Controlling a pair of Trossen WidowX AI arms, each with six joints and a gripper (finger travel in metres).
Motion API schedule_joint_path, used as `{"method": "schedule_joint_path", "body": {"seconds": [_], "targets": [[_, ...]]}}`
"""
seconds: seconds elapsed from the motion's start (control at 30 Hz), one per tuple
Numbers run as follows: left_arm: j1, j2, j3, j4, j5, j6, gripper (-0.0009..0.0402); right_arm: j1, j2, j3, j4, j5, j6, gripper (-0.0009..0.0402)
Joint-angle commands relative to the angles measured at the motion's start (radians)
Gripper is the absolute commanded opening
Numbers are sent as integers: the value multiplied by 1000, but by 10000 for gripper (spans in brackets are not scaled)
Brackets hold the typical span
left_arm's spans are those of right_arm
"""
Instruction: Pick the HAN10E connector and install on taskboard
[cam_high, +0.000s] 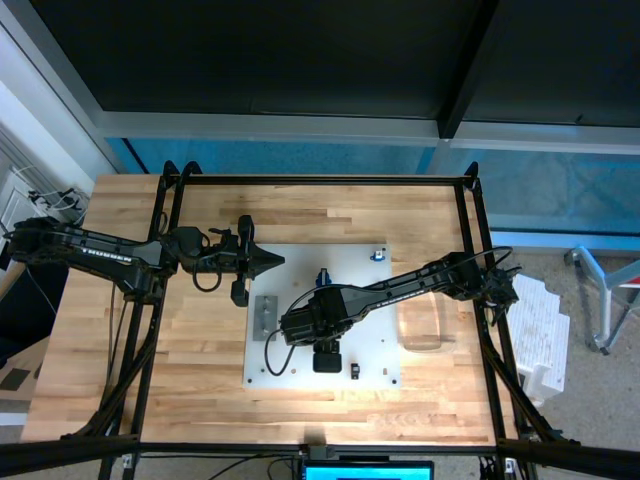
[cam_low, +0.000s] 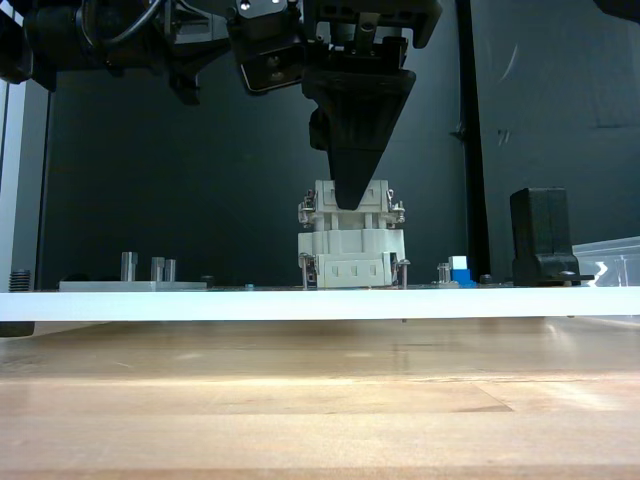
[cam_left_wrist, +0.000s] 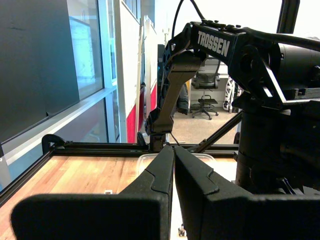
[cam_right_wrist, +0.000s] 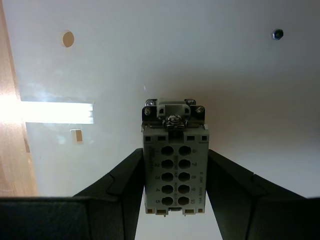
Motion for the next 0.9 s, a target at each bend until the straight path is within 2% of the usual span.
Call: {"method": "schedule_joint_path", "body": {"seconds": [0.03,0.33,0.9], "targets": [[0,0,0,0,0,0,1,1,2,-18,16,1,-1,28],[0,0,0,0,0,0,1,5,2,-77,63,0,0,28],[0,0,0,0,0,0,1,11,-6,-74,61,0,3,28]]}}
